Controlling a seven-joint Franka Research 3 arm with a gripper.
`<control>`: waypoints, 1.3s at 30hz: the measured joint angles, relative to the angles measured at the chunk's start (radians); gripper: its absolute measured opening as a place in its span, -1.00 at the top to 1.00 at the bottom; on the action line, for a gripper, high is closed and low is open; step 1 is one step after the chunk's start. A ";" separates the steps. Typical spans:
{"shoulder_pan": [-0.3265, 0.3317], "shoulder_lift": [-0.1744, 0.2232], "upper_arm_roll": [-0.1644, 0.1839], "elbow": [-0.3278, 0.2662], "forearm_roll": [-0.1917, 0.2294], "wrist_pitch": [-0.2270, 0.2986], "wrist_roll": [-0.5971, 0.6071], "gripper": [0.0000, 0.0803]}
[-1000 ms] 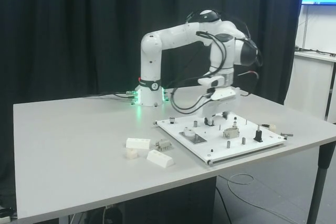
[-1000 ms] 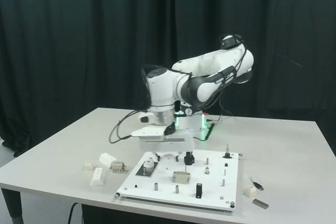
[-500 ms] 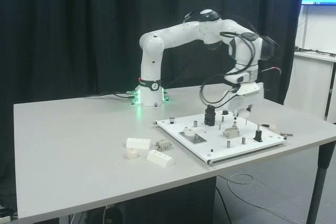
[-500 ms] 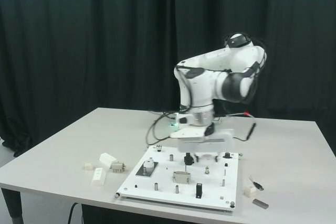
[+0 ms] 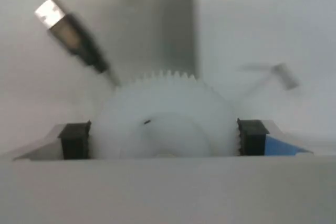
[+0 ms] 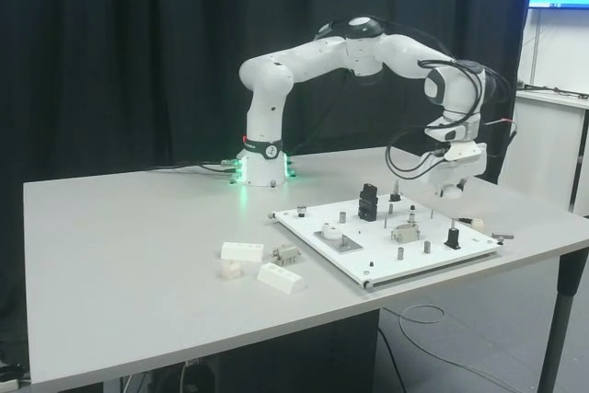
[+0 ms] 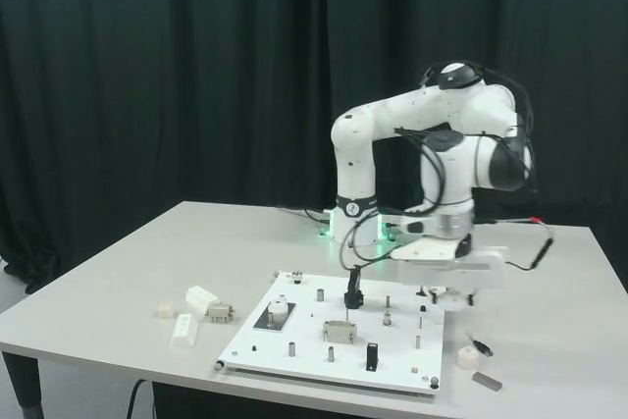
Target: Place large gear.
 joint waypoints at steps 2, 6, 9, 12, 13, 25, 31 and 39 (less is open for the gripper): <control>0.020 0.000 0.011 0.002 0.000 0.010 0.028 -0.48; 0.058 0.000 0.036 0.003 0.000 0.036 0.075 -0.48; 0.085 -0.001 0.053 0.004 0.000 0.063 0.103 -0.48; 0.110 -0.001 0.070 0.004 0.000 0.094 0.121 -0.48; 0.118 -0.001 0.076 0.004 0.000 0.106 0.127 -0.48; 0.170 -0.001 0.129 0.003 -0.007 0.204 0.185 -0.48; 0.179 -0.001 0.153 0.003 -0.006 0.233 0.195 -0.48; 0.184 -0.001 0.174 0.003 -0.006 0.267 0.212 -0.48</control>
